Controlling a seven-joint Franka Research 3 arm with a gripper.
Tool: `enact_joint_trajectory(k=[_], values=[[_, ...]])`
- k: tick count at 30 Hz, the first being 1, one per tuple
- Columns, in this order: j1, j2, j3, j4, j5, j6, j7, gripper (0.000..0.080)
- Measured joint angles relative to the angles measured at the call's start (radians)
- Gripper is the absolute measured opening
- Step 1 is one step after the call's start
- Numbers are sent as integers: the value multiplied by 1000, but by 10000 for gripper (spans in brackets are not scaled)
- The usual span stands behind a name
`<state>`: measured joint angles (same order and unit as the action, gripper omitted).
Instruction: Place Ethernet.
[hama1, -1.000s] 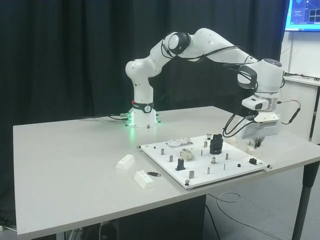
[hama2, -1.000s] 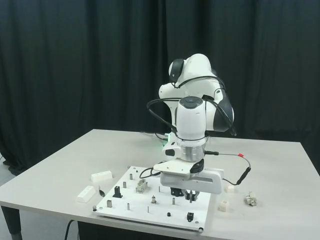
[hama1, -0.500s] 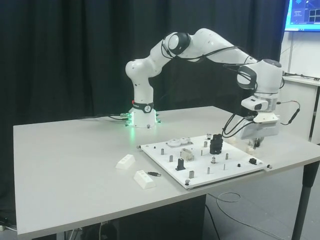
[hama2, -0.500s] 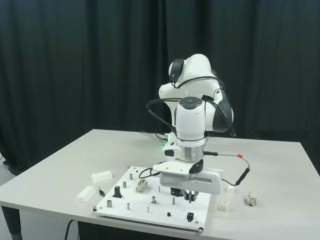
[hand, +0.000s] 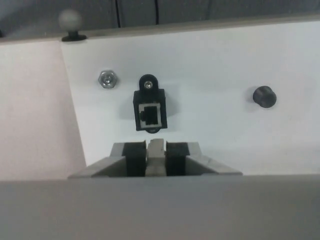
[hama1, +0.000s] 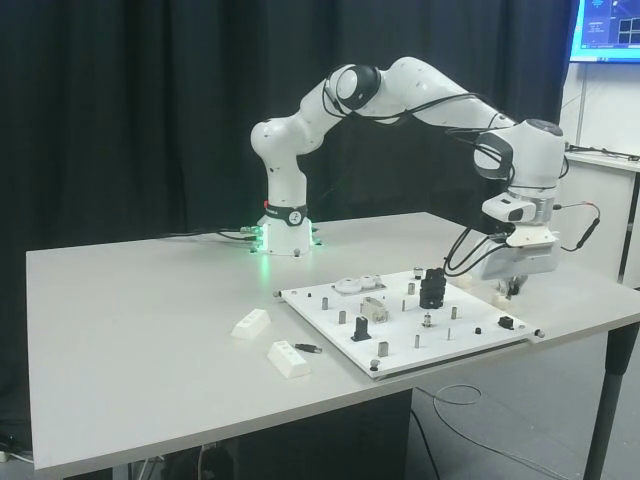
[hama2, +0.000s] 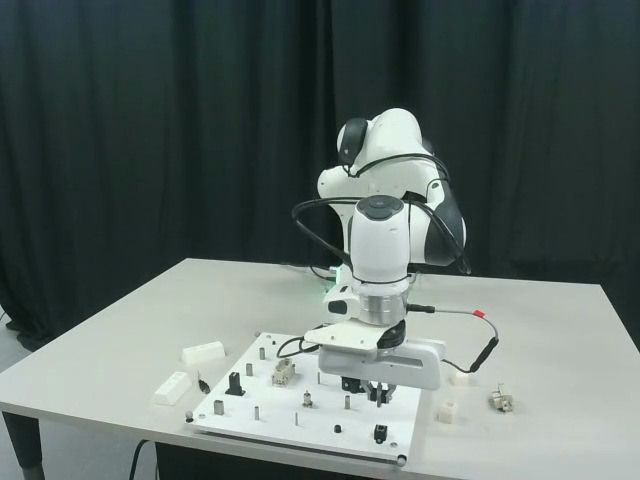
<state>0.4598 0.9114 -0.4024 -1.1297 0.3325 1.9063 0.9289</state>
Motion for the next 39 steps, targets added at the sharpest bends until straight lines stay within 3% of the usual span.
enact_joint_trajectory(k=[24, 39], values=[[4, 0, 6, 0, 3, 1, 0, 78], [33, 6, 81, 0, 11, 1, 95, 78]])
